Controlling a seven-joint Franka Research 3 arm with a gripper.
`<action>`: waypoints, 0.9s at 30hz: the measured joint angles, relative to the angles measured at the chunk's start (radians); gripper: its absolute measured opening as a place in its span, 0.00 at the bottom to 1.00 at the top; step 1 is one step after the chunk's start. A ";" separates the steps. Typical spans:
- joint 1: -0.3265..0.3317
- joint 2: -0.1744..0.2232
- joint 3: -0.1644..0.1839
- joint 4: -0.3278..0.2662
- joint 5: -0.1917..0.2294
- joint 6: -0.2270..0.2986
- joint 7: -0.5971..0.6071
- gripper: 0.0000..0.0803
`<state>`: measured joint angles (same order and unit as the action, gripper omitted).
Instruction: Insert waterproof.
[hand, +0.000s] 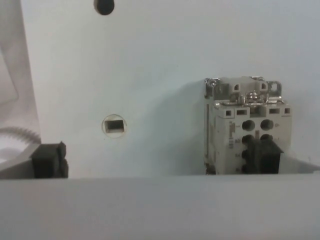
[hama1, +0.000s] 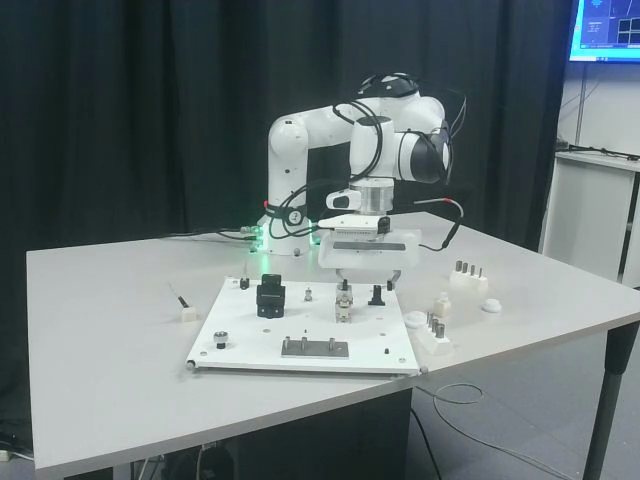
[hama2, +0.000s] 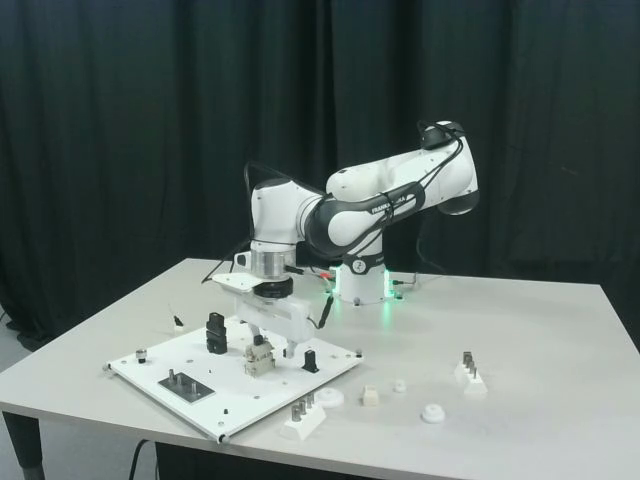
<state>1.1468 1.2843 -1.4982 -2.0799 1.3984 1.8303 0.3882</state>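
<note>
The waterproof connector, a grey-white block with metal clips on top and round sockets in its face, stands upright on the white board. In the room views the connector sits near the board's middle, just under the hand. My gripper is open wide, with nothing held. One black fingertip overlaps the connector's lower face, and the other fingertip is far off to the side. The gripper hangs low over the board.
A small rectangular slot and a dark hole mark the board. A white gear shows at its edge. A black block, a black clip and a grey peg plate stand on the board. White holders lie beside it.
</note>
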 joint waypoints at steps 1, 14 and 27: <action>0.000 0.000 0.000 0.000 0.000 0.000 0.000 1.00; 0.000 0.000 0.001 -0.002 0.000 0.000 -0.002 1.00; 0.000 0.000 0.015 -0.007 0.001 -0.001 -0.005 1.00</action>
<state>1.1467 1.2843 -1.4837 -2.0872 1.3989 1.8298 0.3837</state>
